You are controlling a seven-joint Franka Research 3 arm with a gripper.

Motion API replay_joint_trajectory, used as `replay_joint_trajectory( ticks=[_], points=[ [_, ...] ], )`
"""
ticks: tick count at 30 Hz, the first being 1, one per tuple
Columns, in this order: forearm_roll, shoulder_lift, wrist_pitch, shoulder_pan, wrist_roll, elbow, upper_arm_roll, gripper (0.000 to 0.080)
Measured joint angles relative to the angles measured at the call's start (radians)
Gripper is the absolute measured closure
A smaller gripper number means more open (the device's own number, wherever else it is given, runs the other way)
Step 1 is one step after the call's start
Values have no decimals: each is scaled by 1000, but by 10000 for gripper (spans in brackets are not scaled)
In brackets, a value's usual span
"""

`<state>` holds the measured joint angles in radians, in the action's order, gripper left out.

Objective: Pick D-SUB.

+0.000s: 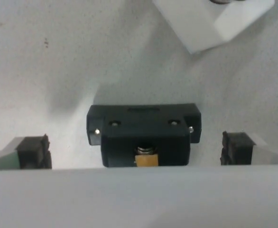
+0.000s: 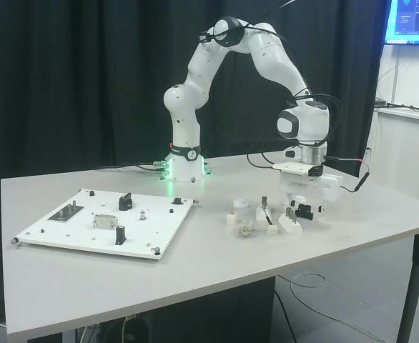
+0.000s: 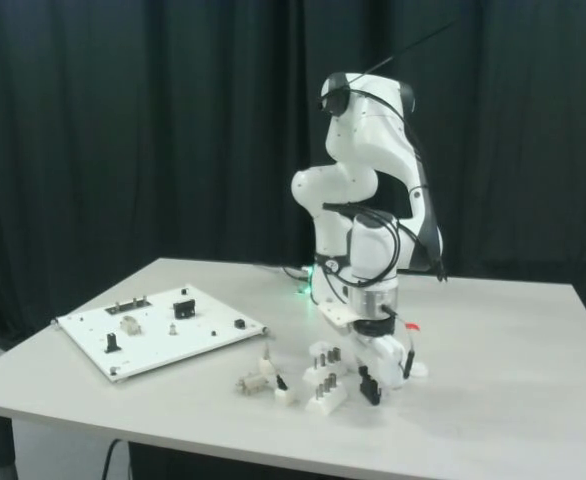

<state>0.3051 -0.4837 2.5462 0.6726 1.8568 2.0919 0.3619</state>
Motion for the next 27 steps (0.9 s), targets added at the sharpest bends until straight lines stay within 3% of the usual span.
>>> replay_joint_trajectory(
  ticks=[13, 14, 21, 22, 25, 26, 27],
  points=[
    [-2, 0, -1, -4, 0, 0, 0, 3],
    [-2, -1, -1, -5, 0, 0, 0, 122],
    [-3, -2, -3, -11, 5, 0, 0, 122],
    [-4, -2, -3, -12, 6, 0, 0, 294],
    [-4, -2, -4, -14, 7, 0, 1, 294],
    [-4, -2, -4, -15, 7, 0, 1, 421],
    [-4, -2, -4, -16, 7, 0, 1, 421]
  ],
)
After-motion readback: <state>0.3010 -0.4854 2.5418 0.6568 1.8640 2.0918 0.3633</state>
